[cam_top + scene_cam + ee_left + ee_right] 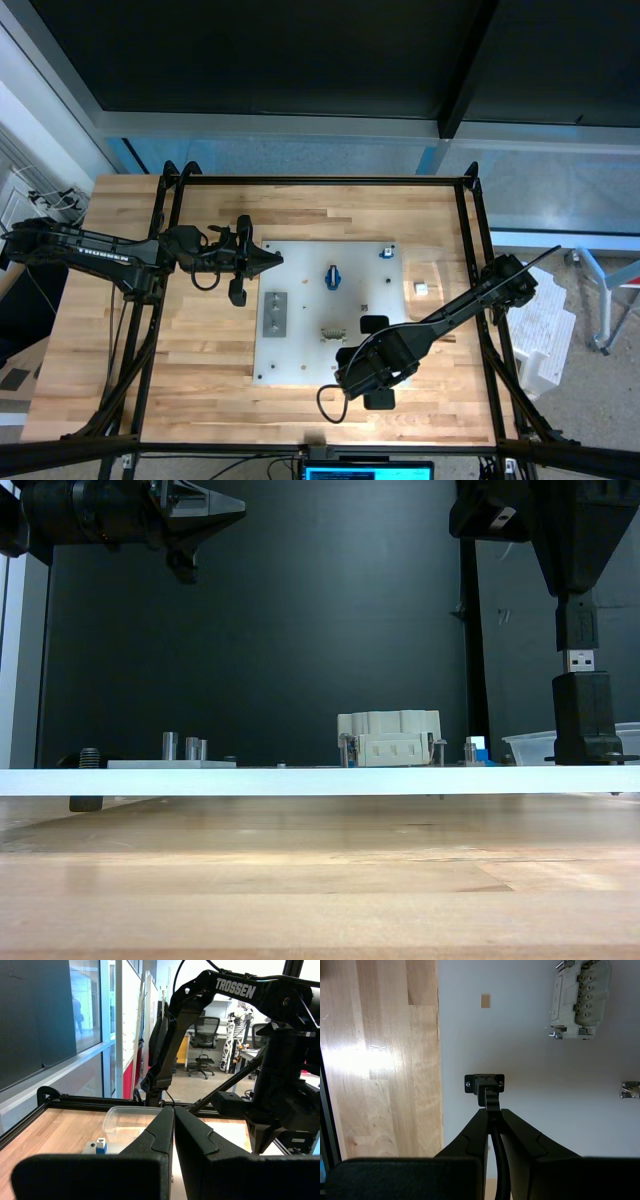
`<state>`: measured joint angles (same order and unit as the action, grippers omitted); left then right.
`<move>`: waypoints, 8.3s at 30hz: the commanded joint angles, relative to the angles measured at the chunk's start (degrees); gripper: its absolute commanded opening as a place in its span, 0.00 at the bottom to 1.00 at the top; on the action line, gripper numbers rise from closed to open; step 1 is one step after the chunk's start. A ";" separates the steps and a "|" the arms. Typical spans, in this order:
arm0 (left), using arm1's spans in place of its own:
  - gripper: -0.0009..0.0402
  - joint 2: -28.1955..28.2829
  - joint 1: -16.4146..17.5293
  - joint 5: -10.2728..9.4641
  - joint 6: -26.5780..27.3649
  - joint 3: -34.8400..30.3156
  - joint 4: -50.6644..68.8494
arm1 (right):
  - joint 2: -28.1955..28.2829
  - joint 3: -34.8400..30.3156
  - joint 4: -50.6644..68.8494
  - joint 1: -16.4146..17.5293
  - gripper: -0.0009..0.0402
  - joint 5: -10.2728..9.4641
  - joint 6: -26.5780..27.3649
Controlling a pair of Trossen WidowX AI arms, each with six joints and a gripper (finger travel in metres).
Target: Pick the USB connector and install on taskboard
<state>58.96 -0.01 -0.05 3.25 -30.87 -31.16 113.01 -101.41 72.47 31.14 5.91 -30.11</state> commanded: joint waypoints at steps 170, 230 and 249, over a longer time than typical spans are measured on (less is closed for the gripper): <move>0.02 0.00 0.00 0.00 -0.02 0.00 -0.02 | -50.18 57.83 -90.31 -31.80 0.02 -5.73 28.85; 0.02 0.00 0.02 0.00 -0.02 -0.02 -0.02 | -50.88 65.37 -98.42 -32.59 0.02 -6.03 29.92; 0.02 0.00 0.00 0.00 -0.02 -0.02 -0.02 | -50.88 65.37 -98.42 -32.63 0.02 -5.95 27.85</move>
<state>58.96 -0.01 -0.08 3.22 -30.87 -31.16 62.11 -36.01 -25.96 -1.50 -0.05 -2.24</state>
